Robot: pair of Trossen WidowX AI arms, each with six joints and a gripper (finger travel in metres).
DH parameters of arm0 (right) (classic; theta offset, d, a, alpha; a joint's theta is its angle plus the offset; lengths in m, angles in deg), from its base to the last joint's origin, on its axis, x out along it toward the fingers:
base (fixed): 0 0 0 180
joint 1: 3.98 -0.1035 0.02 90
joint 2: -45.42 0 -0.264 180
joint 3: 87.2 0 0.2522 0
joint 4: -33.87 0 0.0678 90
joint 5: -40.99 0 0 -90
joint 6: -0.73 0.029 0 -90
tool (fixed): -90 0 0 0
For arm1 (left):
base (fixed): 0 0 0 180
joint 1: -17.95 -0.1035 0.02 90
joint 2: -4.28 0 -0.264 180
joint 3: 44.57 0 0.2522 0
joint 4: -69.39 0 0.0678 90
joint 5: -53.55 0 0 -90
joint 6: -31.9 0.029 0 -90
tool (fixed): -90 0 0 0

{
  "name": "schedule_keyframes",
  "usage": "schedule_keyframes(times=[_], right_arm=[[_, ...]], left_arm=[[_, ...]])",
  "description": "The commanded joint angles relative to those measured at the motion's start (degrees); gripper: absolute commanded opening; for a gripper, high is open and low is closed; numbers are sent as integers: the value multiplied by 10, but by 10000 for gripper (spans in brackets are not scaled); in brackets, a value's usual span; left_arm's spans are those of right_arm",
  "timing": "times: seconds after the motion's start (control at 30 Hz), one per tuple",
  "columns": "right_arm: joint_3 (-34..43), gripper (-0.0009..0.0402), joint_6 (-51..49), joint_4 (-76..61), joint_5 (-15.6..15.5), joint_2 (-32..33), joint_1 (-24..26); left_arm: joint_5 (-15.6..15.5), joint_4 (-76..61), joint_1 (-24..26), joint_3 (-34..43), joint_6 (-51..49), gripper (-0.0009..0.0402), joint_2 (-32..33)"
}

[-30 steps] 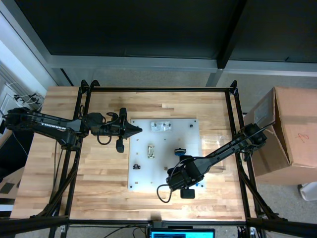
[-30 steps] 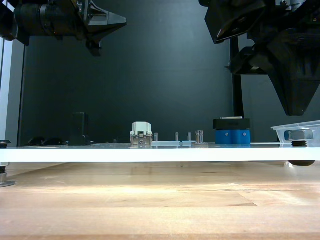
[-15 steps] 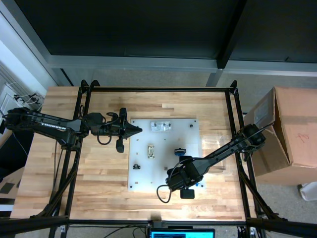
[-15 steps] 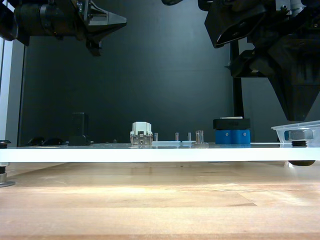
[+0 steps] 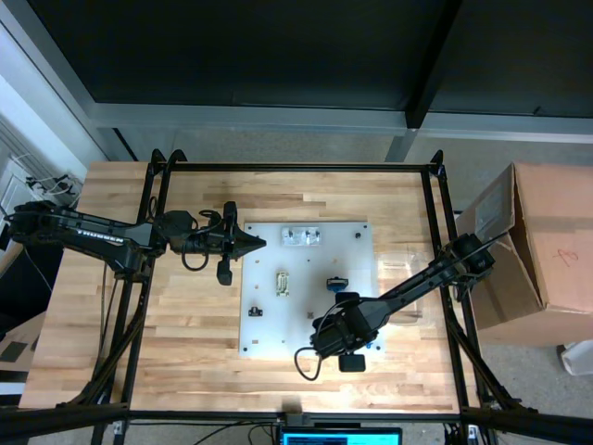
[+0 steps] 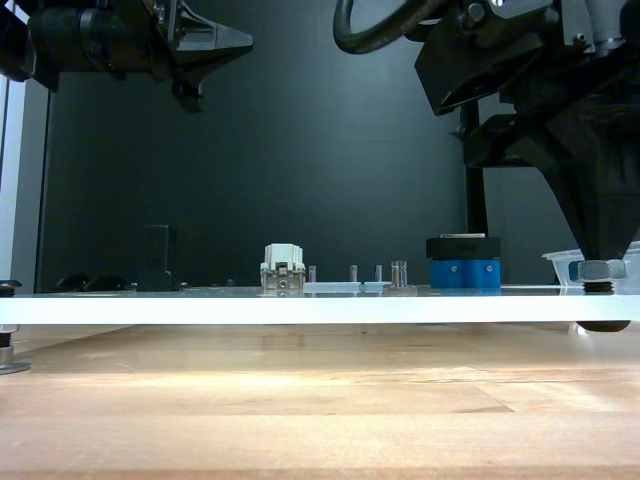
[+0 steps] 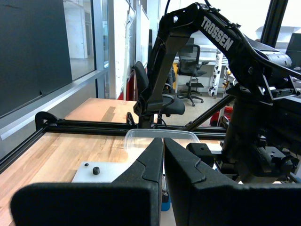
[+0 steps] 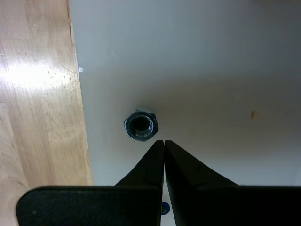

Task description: Pick the M12 nut and place it on its threads and fasten

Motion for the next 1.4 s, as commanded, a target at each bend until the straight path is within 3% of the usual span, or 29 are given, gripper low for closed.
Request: schedule_keyframes(times=[0.03, 0.17, 0.3, 0.5, 0.67, 0.93, 1.17, 1.3, 1.4], right_arm=[[-7, 0, 1, 16, -1, 0, -1], [-17, 0, 0, 40, -27, 0, -3], [-19, 0, -43, 44, -111, 0, -7], [-18, 0, -48, 37, -72, -3, -7], [-18, 0, -39, 34, -67, -7, -8], [-18, 0, -22, 19, 17, -29, -5], [-28, 0, -24, 44, 21, -20, -6], [-30, 0, -25, 54, -5, -12, -11], [-30, 0, -57, 55, -92, -14, -13]], left_arm=[[0, 0, 0, 0, 0, 0, 0], [0, 0, 0, 0, 0, 0, 0], [0, 0, 0, 0, 0, 0, 0], [0, 0, 0, 0, 0, 0, 0], [0, 0, 0, 0, 0, 0, 0], [0, 0, 0, 0, 0, 0, 0], [0, 0, 0, 0, 0, 0, 0], [0, 0, 0, 0, 0, 0, 0], [0, 0, 0, 0, 0, 0, 0]])
